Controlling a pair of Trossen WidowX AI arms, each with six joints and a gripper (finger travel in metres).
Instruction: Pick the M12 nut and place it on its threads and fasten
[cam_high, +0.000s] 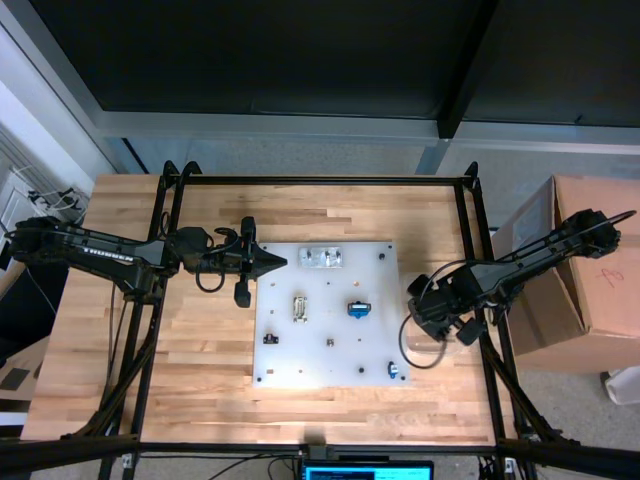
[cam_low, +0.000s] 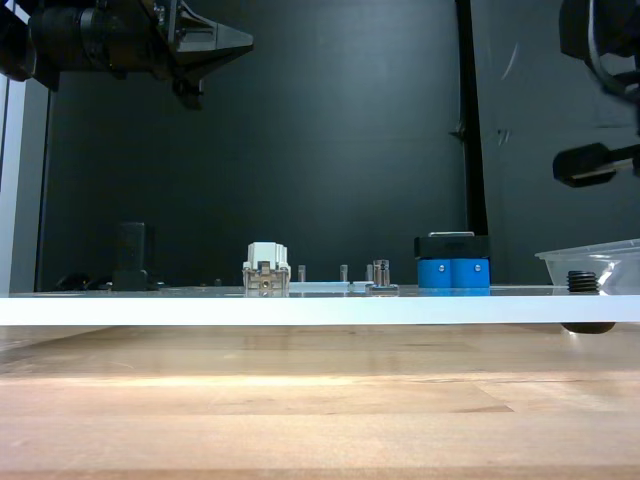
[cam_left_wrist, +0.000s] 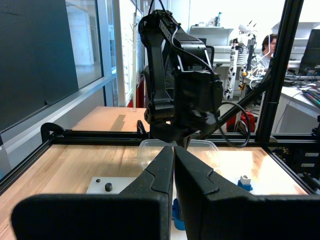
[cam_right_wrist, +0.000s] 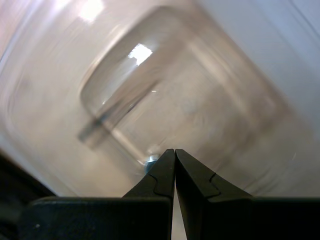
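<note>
1. Your right claw (cam_right_wrist: 175, 151) is narrow, its tips pinched on a small silver bit that I take for the M12 nut (cam_right_wrist: 151, 160). It is above the clear tray (cam_high: 432, 350).
2. The stud (cam_low: 582, 283) stands upright with its ribs bare, near the white board's (cam_high: 300, 350) near right edge. From that claw it lies inward and toward the desk's near edge. Your right arm is the nearer one.
3. Your left claw (cam_high: 278, 262) hangs closed and empty over the board's left edge.
4. Count: one nut, one stud, one tray, two claws.

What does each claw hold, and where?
Left claw, above white board's left edge, nothing. Right claw, shut over clear plastic tray: silver glint at tips, hold uncertain.
</note>
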